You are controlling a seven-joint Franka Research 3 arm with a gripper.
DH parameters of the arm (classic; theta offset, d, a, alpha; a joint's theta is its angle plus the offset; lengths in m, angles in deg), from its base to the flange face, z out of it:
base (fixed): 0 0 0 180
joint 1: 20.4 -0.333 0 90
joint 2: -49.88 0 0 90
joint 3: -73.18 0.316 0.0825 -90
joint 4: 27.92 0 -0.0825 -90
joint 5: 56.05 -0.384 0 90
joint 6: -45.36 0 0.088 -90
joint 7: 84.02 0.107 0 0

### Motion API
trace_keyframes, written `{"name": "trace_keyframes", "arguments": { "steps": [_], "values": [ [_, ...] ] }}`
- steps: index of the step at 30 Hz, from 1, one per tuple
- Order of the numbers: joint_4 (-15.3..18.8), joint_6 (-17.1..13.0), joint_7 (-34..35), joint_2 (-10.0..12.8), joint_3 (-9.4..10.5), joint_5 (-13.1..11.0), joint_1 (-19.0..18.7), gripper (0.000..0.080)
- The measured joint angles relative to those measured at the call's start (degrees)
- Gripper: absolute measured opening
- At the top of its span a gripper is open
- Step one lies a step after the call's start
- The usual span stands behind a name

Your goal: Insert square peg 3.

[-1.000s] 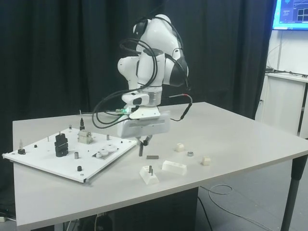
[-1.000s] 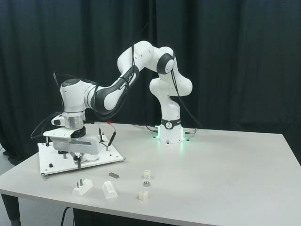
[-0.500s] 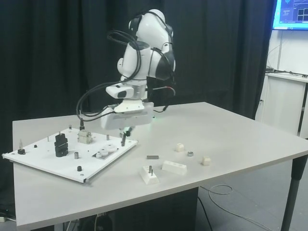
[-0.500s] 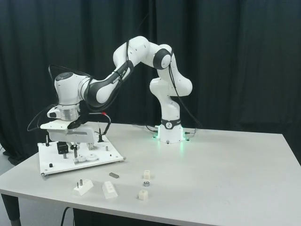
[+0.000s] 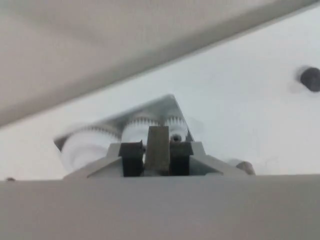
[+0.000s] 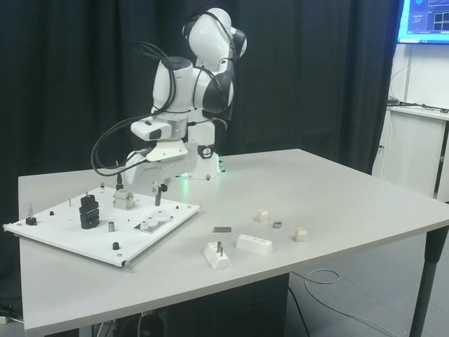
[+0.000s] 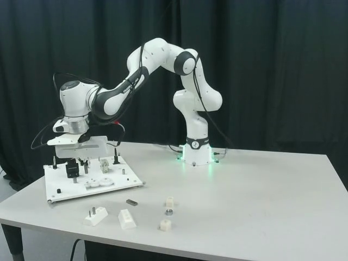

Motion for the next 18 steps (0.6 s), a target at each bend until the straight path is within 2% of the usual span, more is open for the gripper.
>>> {"name": "trace_keyframes", "arguments": {
  "steps": [18],
  "values": [
    [9.1, -3.3, -10.1, -3.3, -2.68, 0.2, 0.0, 0.0108]
  ]
}}
